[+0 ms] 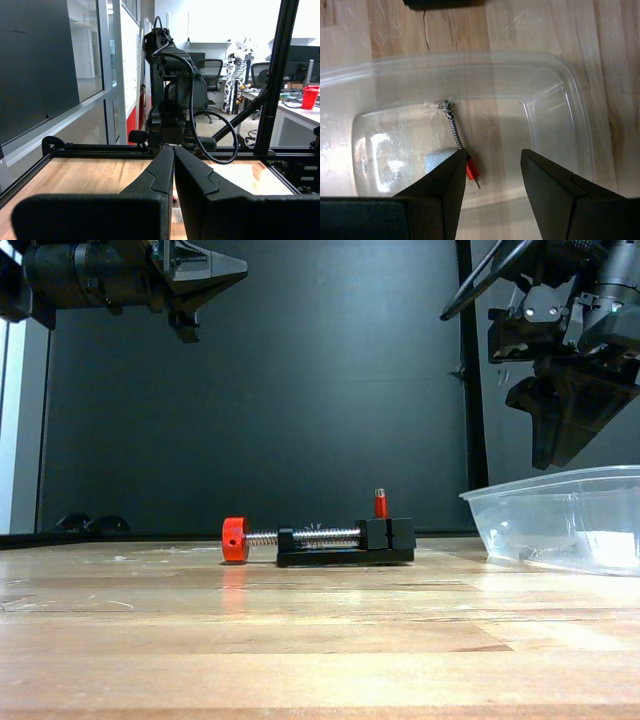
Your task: Remove the RCA connector from the receptacle and place in the container
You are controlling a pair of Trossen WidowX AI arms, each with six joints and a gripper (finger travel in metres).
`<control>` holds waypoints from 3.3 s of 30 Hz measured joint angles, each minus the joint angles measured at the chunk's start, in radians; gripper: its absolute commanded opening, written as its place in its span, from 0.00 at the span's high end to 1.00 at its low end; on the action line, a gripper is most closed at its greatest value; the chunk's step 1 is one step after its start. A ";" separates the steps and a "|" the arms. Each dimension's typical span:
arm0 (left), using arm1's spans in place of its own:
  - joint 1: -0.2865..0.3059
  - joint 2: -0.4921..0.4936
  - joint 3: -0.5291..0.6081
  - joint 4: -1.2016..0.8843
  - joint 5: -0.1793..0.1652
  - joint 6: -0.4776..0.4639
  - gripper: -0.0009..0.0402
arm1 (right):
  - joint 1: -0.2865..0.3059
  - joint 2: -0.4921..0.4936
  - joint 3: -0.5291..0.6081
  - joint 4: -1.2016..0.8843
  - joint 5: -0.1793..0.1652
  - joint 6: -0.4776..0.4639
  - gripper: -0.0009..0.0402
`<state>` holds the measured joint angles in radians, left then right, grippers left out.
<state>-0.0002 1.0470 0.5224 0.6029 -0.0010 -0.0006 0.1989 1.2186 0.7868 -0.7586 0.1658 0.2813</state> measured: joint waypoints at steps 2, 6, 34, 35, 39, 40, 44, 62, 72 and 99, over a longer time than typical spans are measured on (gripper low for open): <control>0.000 0.000 0.000 0.000 0.000 0.000 0.98 | 0.000 0.000 0.006 -0.001 -0.001 0.000 0.63; 0.000 0.000 0.000 0.000 0.000 0.000 0.98 | 0.000 0.000 0.030 -0.005 -0.005 -0.001 0.66; 0.000 0.000 0.000 0.000 0.000 0.000 0.98 | -0.168 -0.127 0.174 0.488 -0.063 -0.262 0.98; 0.000 0.000 0.000 0.000 0.000 0.000 0.98 | -0.176 -0.135 0.165 0.513 -0.066 -0.267 0.98; 0.000 0.000 0.000 0.000 0.000 0.000 0.98 | -0.199 -0.164 0.108 0.674 -0.091 -0.268 0.98; 0.000 0.000 0.000 0.000 0.000 0.000 0.98 | -0.202 -0.170 0.092 0.718 -0.105 -0.265 0.98; 0.000 0.000 0.000 0.000 0.000 0.000 0.98 | -0.205 -0.179 0.033 0.849 -0.111 -0.262 0.98; 0.000 0.000 0.000 0.000 0.000 0.000 0.98 | -0.206 -0.180 -0.152 1.200 -0.168 -0.259 0.98; 0.000 0.000 0.000 0.000 0.000 0.000 0.98 | -0.205 -0.180 -0.167 1.198 -0.187 -0.257 0.98; 0.000 0.000 0.000 0.000 0.000 0.000 0.98 | -0.205 -0.180 -0.170 1.188 -0.186 -0.261 0.98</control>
<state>-0.0002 1.0470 0.5228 0.6025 -0.0006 -0.0006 -0.0063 1.0389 0.6170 0.4294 -0.0204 0.0200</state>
